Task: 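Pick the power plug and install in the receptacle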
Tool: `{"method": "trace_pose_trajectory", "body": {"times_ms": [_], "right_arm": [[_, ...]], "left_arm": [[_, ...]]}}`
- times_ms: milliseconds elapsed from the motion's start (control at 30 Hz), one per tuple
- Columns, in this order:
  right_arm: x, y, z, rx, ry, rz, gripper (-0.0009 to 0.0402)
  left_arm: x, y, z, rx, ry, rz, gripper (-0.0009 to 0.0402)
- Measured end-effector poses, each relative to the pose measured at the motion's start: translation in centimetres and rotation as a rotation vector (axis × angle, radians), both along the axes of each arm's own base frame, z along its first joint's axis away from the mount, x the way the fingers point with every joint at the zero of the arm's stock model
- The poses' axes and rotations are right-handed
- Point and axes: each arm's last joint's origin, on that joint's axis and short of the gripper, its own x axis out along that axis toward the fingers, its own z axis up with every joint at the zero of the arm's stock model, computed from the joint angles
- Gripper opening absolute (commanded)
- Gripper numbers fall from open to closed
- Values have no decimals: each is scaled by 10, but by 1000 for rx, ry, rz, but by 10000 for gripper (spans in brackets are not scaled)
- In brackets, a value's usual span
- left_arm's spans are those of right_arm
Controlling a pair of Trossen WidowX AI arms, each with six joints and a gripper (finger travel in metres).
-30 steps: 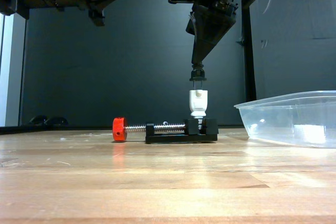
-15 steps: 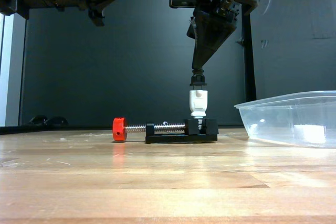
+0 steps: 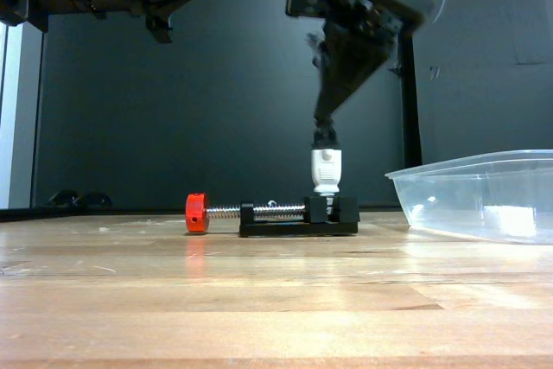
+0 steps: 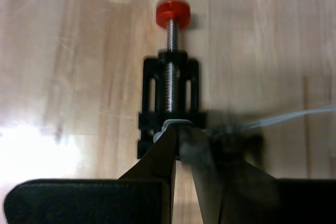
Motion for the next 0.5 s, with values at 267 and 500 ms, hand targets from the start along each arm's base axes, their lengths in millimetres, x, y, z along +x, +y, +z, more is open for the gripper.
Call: {"method": "trace_pose_trajectory", "body": {"times_ms": [267, 500], "right_arm": [[-4, -1, -3, 10, -20, -3, 0], [-4, -1, 0, 16, -30, -1, 26]], "left_arm": [[0, 0, 0, 0, 0, 0, 0], [0, 0, 0, 0, 0, 0, 0]]}}
